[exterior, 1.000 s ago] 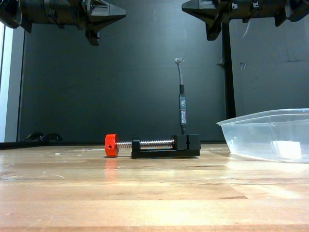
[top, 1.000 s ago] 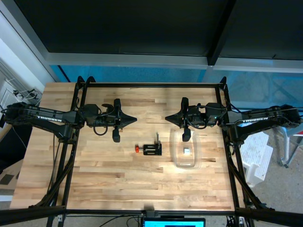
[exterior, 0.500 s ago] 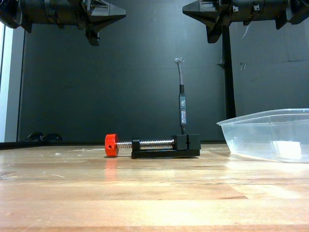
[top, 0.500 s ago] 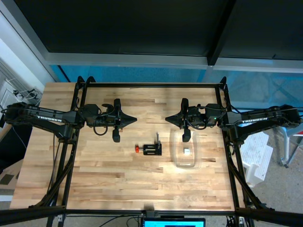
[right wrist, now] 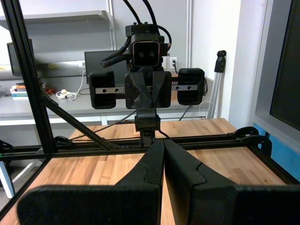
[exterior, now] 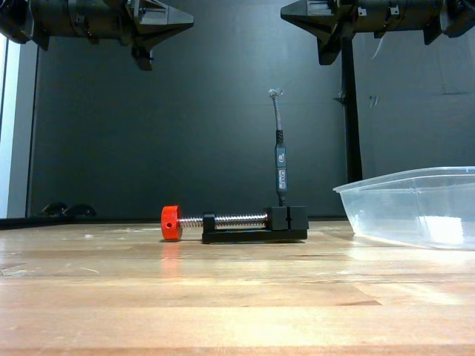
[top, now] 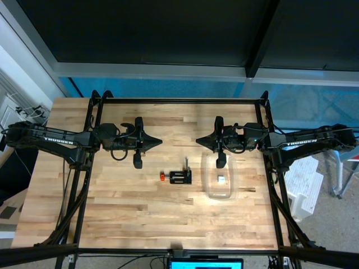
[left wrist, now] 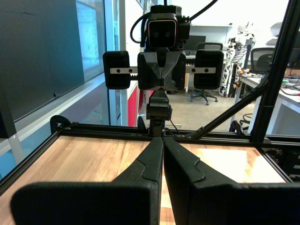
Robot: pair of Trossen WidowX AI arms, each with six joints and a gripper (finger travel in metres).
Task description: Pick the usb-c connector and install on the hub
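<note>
The left arm [top: 56, 140], lettered TROSSEN, holds the left gripper [top: 161, 142] high over the table [top: 112, 218], fingers [left wrist: 152, 159] pressed together. The hub [top: 179, 177] lies mid-table, orange knob [exterior: 171, 222] leftward, a thin pin [exterior: 280, 159] upright. Just beside it, a clear tray [top: 208, 190] holds a grey square [top: 221, 179]. The right gripper [top: 197, 140], also shut tight, hangs high on an arm [top: 300, 143] lettered TROSSEN.

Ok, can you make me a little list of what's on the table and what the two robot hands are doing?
left gripper: shut, high in the air, holding nothing
right gripper: shut, high in the air, facing the left one
hub: lying on the table, orange-red knob toward the left arm
clear tray: beside the hub, toward the right arm
small pale grey square: inside the tray
usb-c connector: cannot pick it out
</note>
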